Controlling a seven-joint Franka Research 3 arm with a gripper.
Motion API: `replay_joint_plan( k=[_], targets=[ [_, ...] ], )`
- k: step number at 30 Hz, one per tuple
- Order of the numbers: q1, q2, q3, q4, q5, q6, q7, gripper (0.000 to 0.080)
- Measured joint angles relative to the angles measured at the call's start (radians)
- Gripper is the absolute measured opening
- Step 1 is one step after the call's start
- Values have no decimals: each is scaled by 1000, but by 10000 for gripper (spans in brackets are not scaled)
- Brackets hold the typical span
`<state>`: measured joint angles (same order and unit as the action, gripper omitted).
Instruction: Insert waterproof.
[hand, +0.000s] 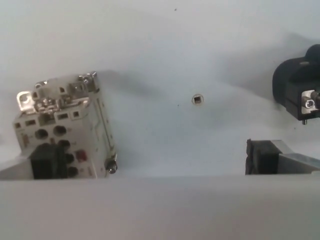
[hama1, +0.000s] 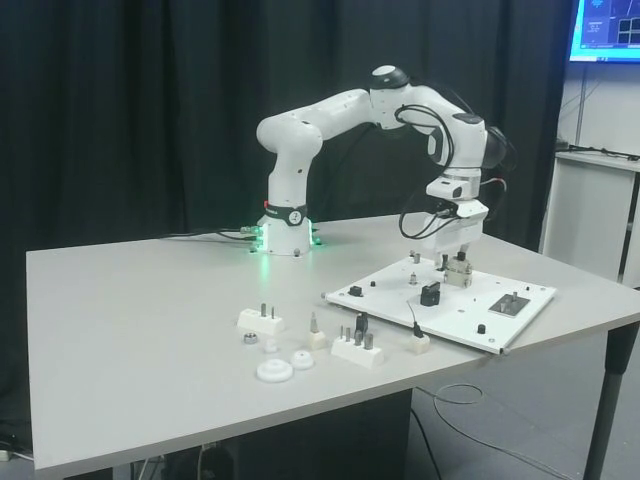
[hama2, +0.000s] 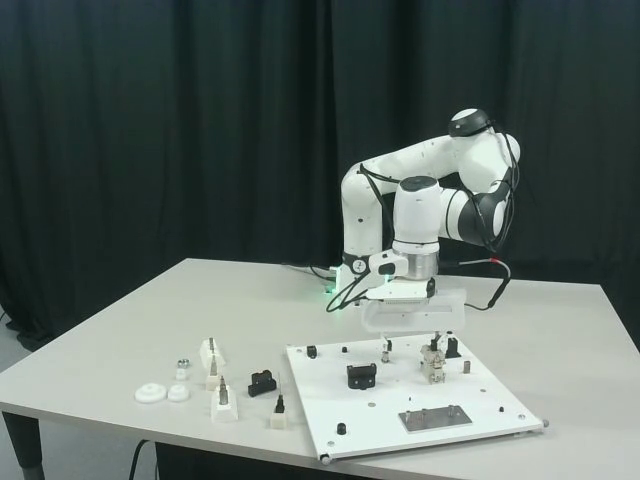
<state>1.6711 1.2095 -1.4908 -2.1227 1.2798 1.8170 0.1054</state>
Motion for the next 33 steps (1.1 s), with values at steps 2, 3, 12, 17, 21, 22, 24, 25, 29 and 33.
replay_joint_plan(
  k=[2, 3, 12, 17, 21, 22, 24, 25, 29, 33],
  targets=[
    [0, 0, 0, 0, -3, 0, -1, 800],
    [0, 0, 0, 0, -4, 0, -2, 800],
    [0, 0, 0, -1, -14, 0, -6, 800],
    [0, 0, 0, -1, -14, -1, -7, 800],
    [0, 0, 0, -1, -14, -2, -7, 800],
    [0, 0, 0, -1, -14, -2, -8, 800],
    [0, 0, 0, -1, -14, -2, -8, 800],
    [0, 0, 0, -1, -14, -2, -9, 800],
    [0, 0, 1, -1, -14, -2, -10, 800],
    [0, 0, 1, -2, -14, -2, -10, 800]
  ],
)
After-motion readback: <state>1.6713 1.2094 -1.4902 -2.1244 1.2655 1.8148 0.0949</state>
